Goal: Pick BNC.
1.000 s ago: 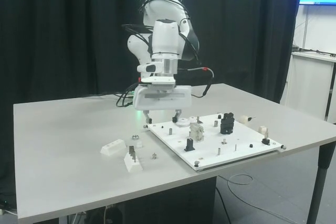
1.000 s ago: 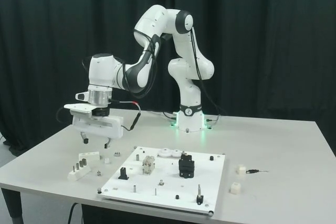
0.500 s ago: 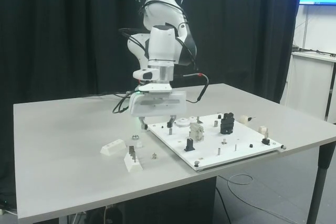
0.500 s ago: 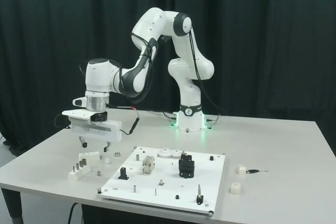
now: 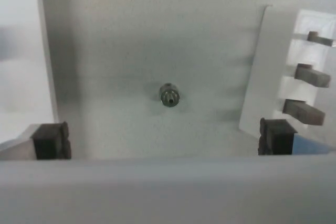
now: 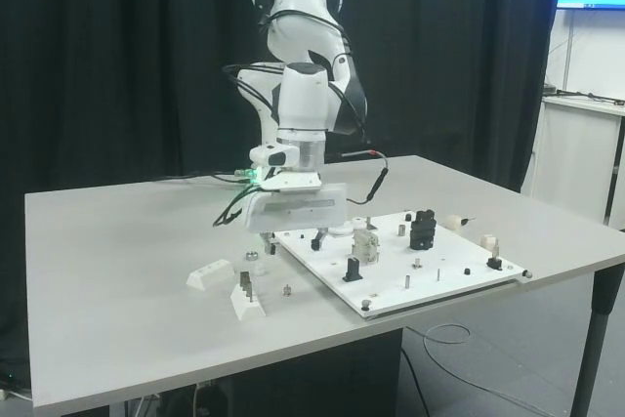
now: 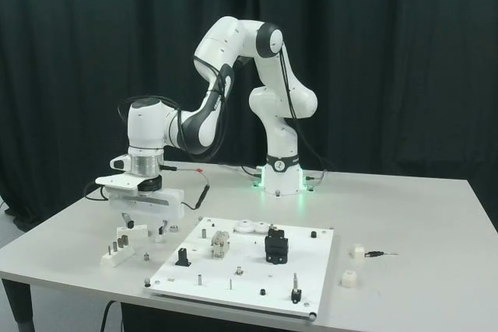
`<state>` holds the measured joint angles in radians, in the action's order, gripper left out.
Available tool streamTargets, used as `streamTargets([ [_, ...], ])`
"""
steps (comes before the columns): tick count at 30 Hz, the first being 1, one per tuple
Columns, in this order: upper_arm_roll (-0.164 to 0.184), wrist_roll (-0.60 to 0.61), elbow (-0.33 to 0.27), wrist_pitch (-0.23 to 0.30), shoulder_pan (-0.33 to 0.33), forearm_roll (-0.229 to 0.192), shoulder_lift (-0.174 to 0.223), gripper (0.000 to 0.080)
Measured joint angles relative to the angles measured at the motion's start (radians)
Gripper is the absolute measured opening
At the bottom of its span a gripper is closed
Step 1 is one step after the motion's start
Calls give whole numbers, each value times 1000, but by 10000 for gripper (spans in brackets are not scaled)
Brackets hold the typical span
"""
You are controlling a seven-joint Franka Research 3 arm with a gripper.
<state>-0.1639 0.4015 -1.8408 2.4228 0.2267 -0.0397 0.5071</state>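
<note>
The BNC is a small grey metal connector standing upright on the grey table, between the white board and a white peg holder. It also shows as a tiny stub in the first room view and the second room view. My gripper hangs open above it, one black fingertip on each side and nothing between them. In the room views the gripper is low over the table beside the board's corner.
A white holder with three grey pegs lies close beside the BNC. The white assembly board with several mounted parts is on the other side. A white block and two small white parts also lie on the table.
The arm has swung away from the board's back corner toward the loose parts and come down, so the gripper now hangs lower, over the BNC.
</note>
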Motion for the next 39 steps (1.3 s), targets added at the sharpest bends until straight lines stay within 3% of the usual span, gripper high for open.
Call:
streamTargets([
  [11,-1,0,14,0,5,-2,35,800],
  [19,-3,0,30,0,11,-35,64,800],
  [39,-2,-2,76,0,13,-61,128,800],
])
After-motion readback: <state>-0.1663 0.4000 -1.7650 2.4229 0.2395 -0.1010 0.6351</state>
